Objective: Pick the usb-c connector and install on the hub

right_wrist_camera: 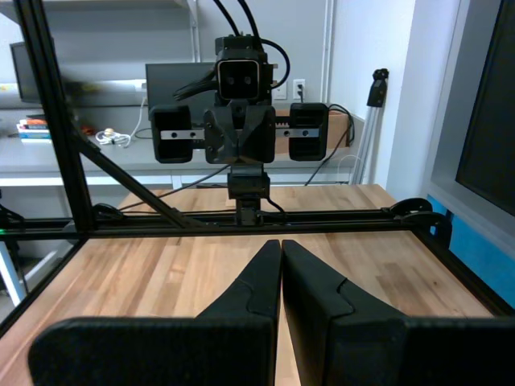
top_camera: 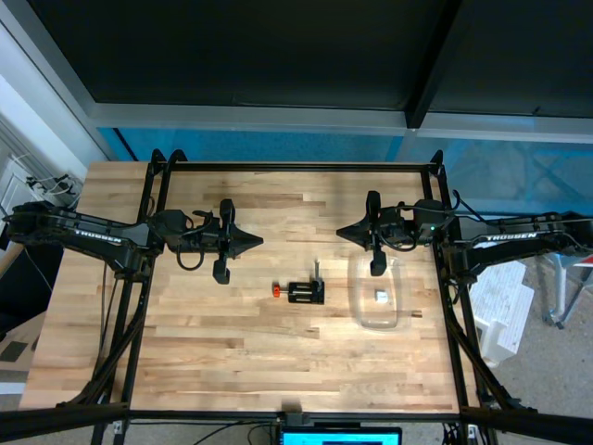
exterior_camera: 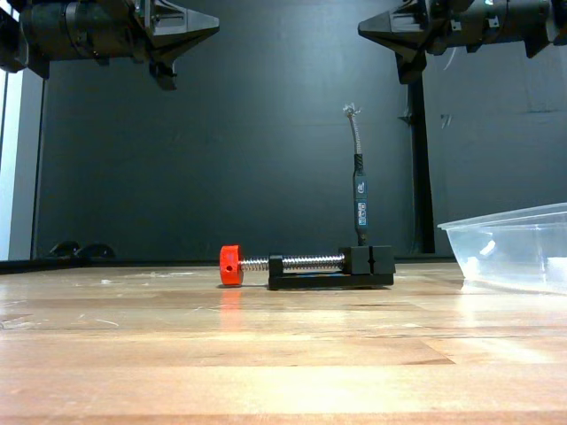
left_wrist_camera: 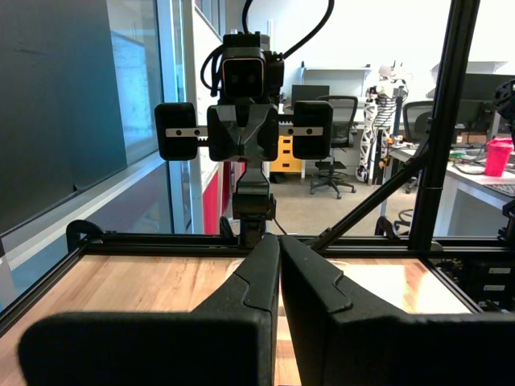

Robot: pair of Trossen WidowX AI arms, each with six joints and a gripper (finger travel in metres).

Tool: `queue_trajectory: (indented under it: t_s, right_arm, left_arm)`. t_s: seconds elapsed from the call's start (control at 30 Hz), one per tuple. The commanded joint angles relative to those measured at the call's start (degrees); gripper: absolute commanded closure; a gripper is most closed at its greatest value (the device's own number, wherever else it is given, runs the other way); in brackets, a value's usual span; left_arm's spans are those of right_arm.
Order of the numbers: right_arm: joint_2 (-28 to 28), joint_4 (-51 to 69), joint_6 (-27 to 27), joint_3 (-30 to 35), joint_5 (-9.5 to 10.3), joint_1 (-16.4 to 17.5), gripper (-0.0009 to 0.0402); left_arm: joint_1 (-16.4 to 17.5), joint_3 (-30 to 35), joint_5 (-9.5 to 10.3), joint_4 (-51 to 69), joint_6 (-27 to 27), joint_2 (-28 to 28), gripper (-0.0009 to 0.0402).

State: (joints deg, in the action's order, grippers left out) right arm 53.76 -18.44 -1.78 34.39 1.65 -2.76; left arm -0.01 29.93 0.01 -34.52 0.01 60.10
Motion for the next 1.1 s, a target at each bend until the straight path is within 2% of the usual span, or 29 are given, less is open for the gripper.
queue_trajectory:
  t_s: [0.03,1.1]
  right_arm:
    - [-0.9,-0.3,-0.3,-0.8,-0.04,0.0,0.0393]
    - [-1.0,-0.8,0.5,-1.4,-0.31,0.2,0.0393]
  left_arm:
    - [0.0,0.0,0.0,0.0,0.0,0.0,0.0393]
    - [0.0,0.0,0.0,0.0,0.0,0.0,0.0393]
